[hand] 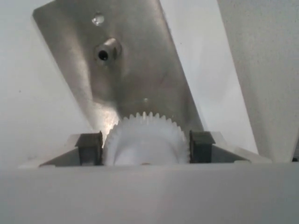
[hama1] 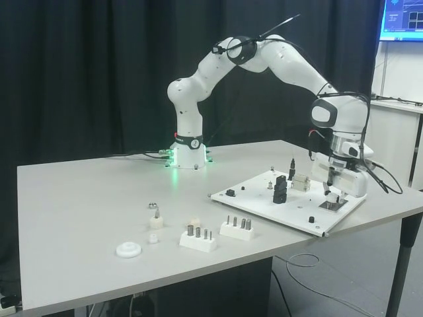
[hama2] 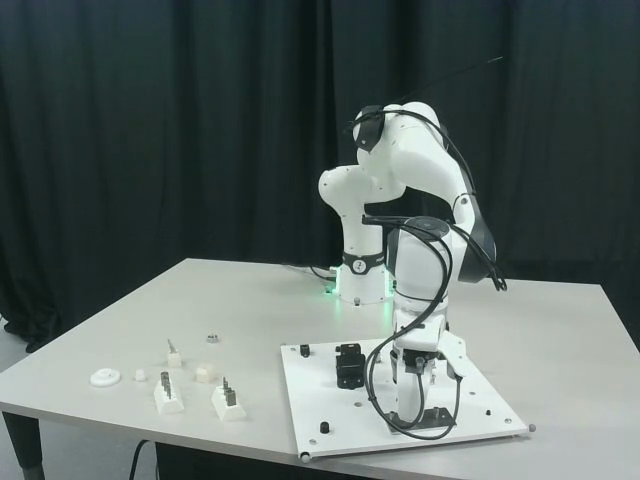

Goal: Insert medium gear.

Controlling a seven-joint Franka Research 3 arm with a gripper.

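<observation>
While no readable writing or brand shows anywhere, the gripper point(hand: 145, 148) clamps the white medium gear point(hand: 145, 137) between its black fingers point(hand: 89, 148), poised over the grey metal plate point(hand: 135, 70); the plate's peg point(hand: 106, 51) stands apart from the gear, on the white board point(hama1: 264, 201)
</observation>
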